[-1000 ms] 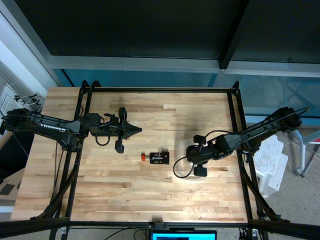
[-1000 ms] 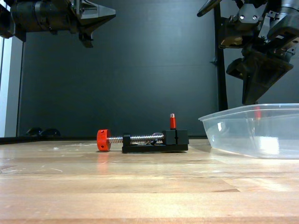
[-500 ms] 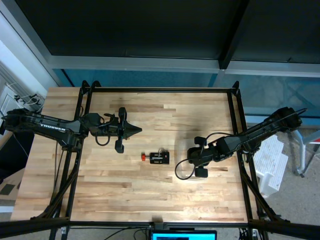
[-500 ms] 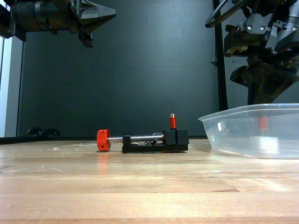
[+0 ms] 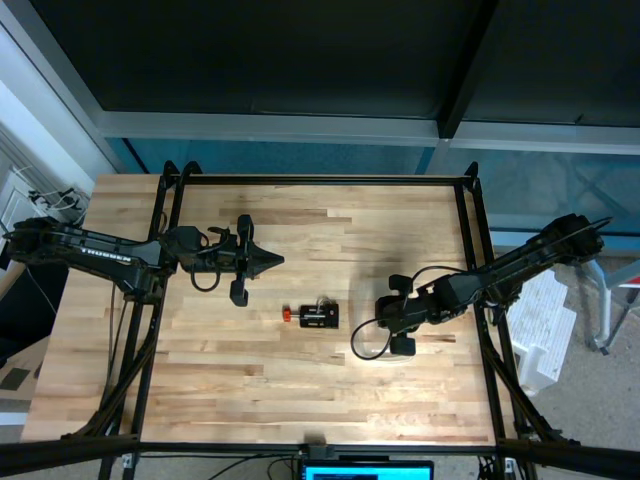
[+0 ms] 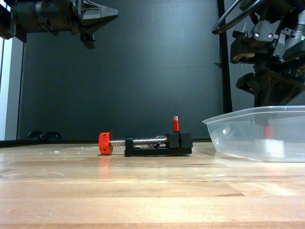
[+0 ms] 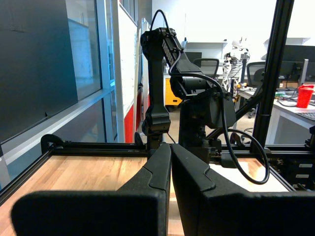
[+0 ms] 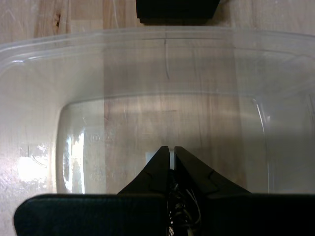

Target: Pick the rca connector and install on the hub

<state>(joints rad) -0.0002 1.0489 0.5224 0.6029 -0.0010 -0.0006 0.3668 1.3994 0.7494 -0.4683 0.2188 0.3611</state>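
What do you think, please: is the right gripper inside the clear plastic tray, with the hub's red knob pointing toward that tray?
Not quite: the low view shows the red knob of the hub pointing away from the clear plastic tray. The right gripper is inside it; the left gripper hangs raised at the left.

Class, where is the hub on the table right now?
High view: the hub sits mid-table, between the left gripper, raised beyond it to the left, and the right gripper, at the clear tray on its right.
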